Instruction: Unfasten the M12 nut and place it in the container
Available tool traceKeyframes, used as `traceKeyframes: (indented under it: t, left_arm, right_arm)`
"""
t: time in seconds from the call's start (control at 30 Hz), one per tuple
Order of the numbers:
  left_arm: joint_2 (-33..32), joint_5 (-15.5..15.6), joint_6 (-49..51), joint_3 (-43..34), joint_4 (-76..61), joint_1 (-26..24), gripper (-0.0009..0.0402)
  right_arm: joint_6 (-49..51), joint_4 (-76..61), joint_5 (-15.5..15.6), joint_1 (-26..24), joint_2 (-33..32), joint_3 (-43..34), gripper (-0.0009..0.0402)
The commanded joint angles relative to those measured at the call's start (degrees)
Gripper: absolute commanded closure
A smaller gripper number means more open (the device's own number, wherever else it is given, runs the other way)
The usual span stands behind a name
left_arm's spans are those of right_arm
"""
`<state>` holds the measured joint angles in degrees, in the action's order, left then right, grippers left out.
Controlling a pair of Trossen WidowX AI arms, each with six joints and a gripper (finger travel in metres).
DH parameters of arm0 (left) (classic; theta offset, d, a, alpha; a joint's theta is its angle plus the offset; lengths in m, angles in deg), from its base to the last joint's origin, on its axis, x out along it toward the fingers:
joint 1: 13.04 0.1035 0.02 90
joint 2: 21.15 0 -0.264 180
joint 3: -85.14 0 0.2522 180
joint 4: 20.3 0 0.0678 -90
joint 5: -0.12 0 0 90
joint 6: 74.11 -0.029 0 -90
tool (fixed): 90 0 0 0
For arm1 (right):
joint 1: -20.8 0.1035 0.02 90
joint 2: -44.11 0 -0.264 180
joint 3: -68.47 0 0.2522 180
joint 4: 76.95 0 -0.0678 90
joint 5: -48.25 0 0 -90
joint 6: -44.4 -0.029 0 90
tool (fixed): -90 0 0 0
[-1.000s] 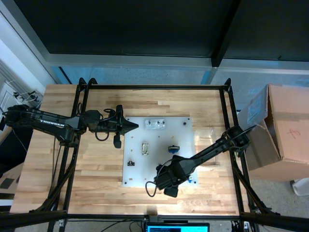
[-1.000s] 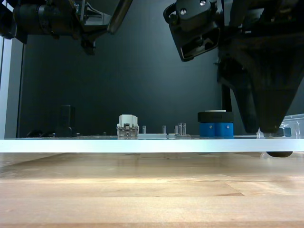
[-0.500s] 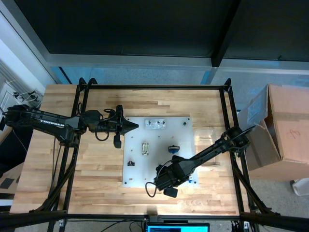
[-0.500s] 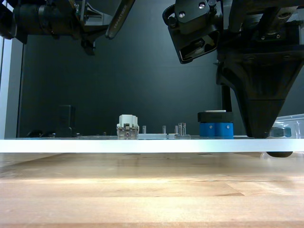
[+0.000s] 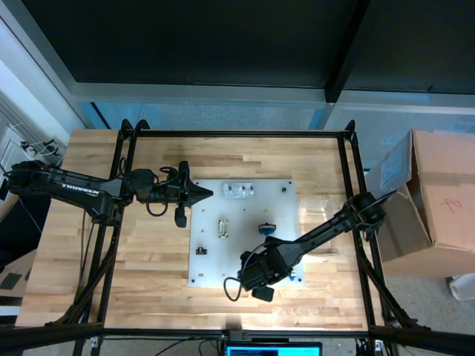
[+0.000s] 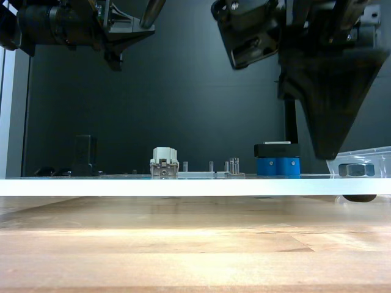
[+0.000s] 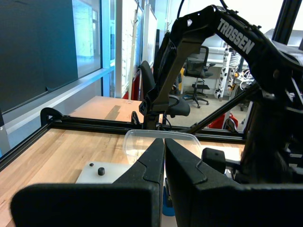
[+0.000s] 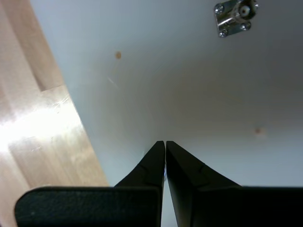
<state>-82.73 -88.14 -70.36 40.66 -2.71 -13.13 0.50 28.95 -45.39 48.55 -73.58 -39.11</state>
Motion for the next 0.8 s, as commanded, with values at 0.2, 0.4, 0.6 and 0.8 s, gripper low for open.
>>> traceKeyframes:
  t: [0.2,0.4,0.6,0.8]
  left_arm:
    - [-0.02,0.00,0.00,0.00,0.02,0.00,0.0393]
    - [-0.02,0.00,0.00,0.00,0.02,0.00,0.0393]
    - [-0.02,-0.02,0.00,0.00,0.02,0.02,0.0393]
    - [-0.02,0.00,0.00,0.00,0.04,0.02,0.0393]
  right_arm:
    - [-0.61,-5.51,0.11,0.09,5.33,-0.04,0.0394]
    - [-0.63,-6.75,0.20,0.57,9.18,-0.04,0.0393]
    - [-0.66,-7.37,0.17,1.05,10.34,-0.04,0.0393]
    - [-0.66,-7.41,0.17,1.33,10.34,-0.04,0.0393]
